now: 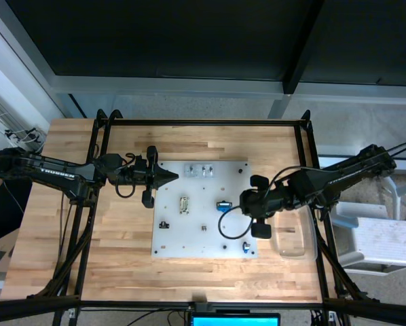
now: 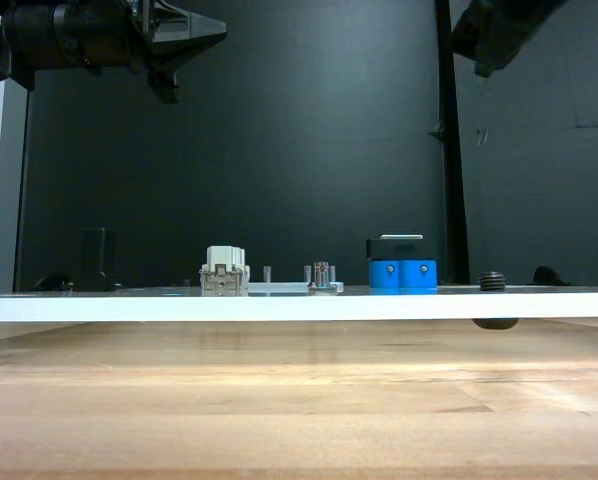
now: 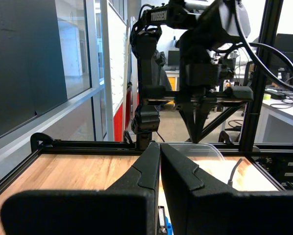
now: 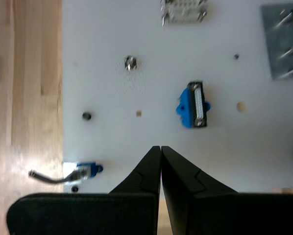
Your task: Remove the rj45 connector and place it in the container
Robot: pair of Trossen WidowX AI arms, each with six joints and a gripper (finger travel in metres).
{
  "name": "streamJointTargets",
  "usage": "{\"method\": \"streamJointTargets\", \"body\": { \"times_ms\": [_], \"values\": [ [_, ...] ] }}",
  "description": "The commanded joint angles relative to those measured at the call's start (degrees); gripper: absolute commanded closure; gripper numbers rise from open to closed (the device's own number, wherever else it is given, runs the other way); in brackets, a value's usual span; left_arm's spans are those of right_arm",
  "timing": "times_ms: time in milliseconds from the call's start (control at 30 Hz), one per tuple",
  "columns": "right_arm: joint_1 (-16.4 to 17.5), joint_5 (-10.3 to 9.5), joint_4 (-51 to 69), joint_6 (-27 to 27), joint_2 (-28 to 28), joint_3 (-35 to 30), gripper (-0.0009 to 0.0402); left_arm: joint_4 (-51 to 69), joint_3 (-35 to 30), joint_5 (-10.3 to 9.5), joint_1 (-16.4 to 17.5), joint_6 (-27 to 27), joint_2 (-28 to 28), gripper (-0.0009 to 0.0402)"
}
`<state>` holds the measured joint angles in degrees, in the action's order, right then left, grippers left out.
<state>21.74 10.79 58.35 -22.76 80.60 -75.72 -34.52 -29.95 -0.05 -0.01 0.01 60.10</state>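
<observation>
The rj45 connector (image 1: 246,246), a clear plug in a small blue mount with a short grey cable, sits at the near right corner of the white board (image 1: 189,238). The right wrist view shows the rj45 connector (image 4: 85,170) plugged in, off to one side of my fingers. My right gripper (image 1: 242,201) hovers above the board's right side, shut and holding nothing, its tips (image 4: 160,148) pressed together. The clear container (image 1: 291,243) stands on the table just right of the board, under the right arm. High over the board's left edge, my left gripper (image 1: 174,176) is shut and empty.
The board also carries a blue D-sub connector (image 1: 223,204), a beige multi-pin connector (image 1: 184,205), a metal plate with pins (image 1: 198,170) and small studs. A black frame (image 1: 203,123) surrounds the table. A black cable loop (image 1: 225,224) hangs from the right arm over the board.
</observation>
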Motion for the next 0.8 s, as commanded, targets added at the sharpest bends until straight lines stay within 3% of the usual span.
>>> {"method": "streamJointTargets", "body": {
  "times_ms": [33, 500, 800],
  "values": [
    [2.49, 0.07, 1.42, -2.16, 1.05, -0.63, 0.0393, 0.00, 0.00, 0.02, 0.00, 0.00, 0.02, 0.0392],
    [10.62, 0.00, 4.68, -11.67, 4.33, -0.61, 0.0393, -0.02, 0.00, 0.02, 0.00, 0.00, 0.00, 0.0392],
    [13.90, -0.33, 5.18, -15.89, 5.53, -0.59, 0.0392, 0.00, 0.00, 0.02, 0.00, 0.00, 0.00, 0.0392]
  ]
}}
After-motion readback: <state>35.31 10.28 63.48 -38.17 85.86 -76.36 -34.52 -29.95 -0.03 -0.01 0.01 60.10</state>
